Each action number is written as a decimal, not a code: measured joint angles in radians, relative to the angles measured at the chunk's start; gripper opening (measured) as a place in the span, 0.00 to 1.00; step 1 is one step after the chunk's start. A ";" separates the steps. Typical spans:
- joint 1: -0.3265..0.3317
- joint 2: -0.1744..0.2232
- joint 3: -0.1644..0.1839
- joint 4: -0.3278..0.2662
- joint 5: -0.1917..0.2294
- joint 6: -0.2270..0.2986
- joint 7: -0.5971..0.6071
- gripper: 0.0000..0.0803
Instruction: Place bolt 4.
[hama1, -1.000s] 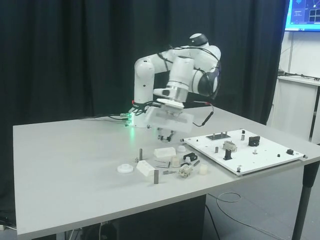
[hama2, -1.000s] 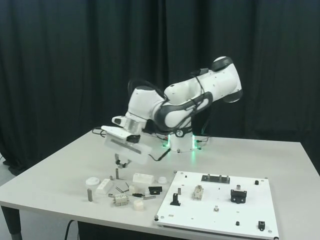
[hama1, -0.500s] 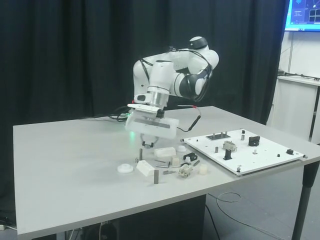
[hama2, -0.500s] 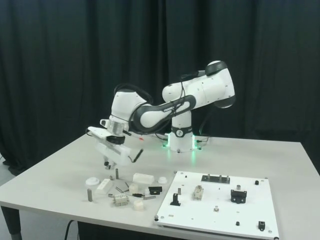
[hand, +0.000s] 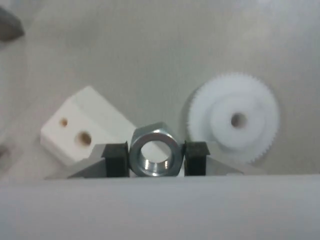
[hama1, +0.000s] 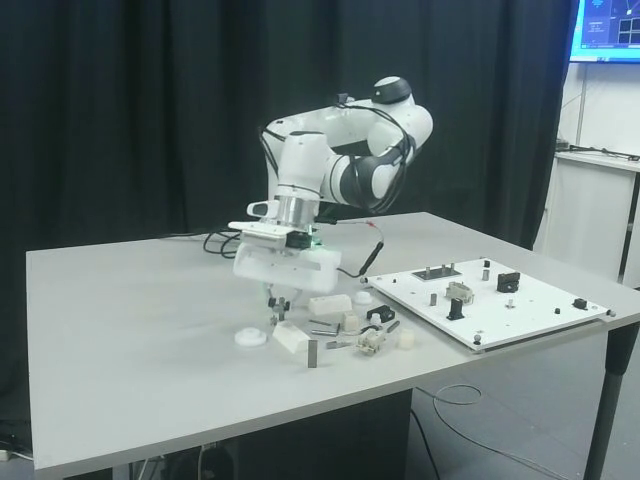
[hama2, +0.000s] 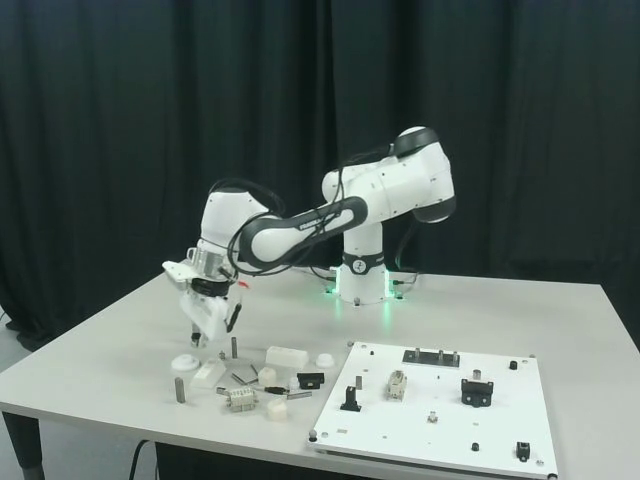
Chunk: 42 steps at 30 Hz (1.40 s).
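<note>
so far the job looks barely begun: the gripper (hand: 154, 159) sits low over the loose parts, at the bottom centre of the wrist view, with its two black pads touching opposite flats of a hexagonal bolt head (hand: 154, 151) seen end-on. it appears clenched on that bolt, which presumably is bolt 4, though nothing marks it. beside it lie a white block (hand: 85, 125) with two holes at centre left and a white gear (hand: 235, 120) at centre right. by my judgement the lift, the carry and the seating on the white board (hama1: 530, 305) at the right of the first room view are all left. the grey table (hama1: 130, 330) fills the lower frame, black curtains hang behind, and the arm (hama2: 300, 220) reaches towards the left in the second room view.
</note>
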<state>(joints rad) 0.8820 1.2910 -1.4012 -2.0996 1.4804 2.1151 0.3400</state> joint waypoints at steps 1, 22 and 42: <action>-0.012 0.001 0.005 0.011 0.001 0.000 0.000 0.30; -0.238 0.020 0.093 0.221 -0.016 -0.045 -0.111 0.30; -0.300 0.021 0.134 0.311 -0.057 -0.081 -0.150 0.30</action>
<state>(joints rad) 0.5822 1.3118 -1.2670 -1.7889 1.4235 2.0337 0.1896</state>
